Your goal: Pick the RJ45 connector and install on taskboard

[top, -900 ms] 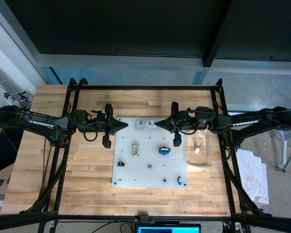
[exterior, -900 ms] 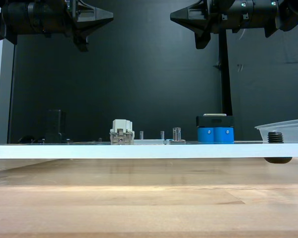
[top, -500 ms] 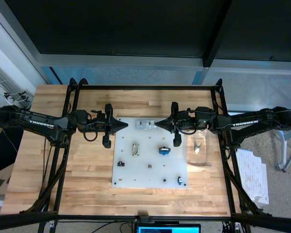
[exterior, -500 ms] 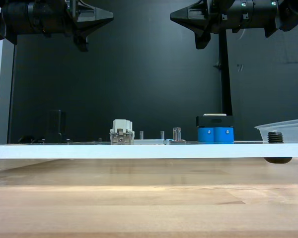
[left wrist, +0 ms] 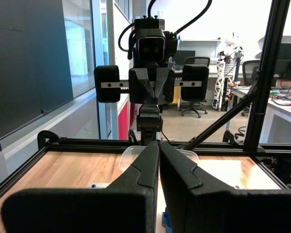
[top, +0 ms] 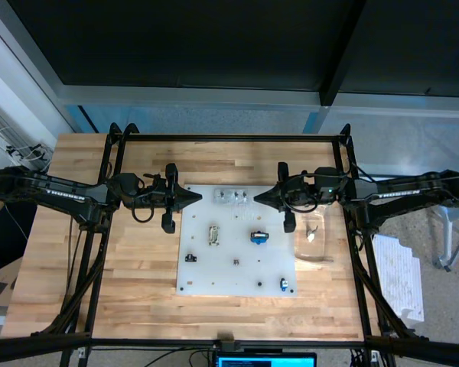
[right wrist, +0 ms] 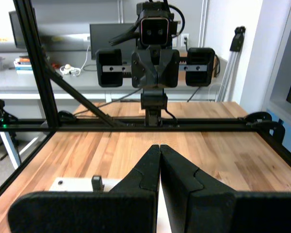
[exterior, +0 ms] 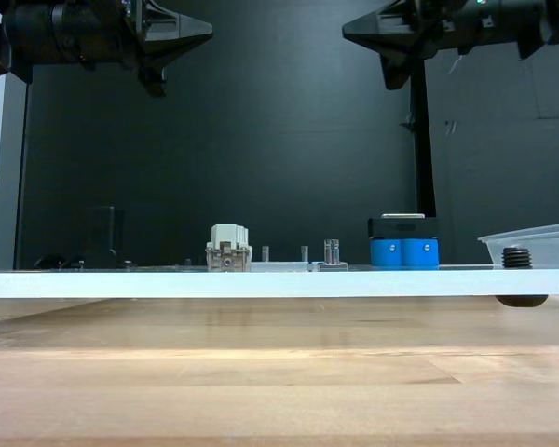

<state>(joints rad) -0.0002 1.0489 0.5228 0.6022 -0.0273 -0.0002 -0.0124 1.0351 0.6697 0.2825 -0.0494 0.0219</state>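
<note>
Wooden desk (top: 138, 275), high view. Lying directly on it: the white taskboard (top: 214, 271) at centre and, just beside the board's right edge, a clear tray (top: 321, 256).

High view: steeply down from above the near edge, taking in the whole tabletop (top: 138, 275) and white board (top: 214, 267). Low view: level at the board's near edge (very close), left tool (exterior: 205, 35) upper left, right tool (exterior: 350, 35) upper right. Each wrist camera looks along its tool at the opposite arm (left wrist: 150, 82).
</note>
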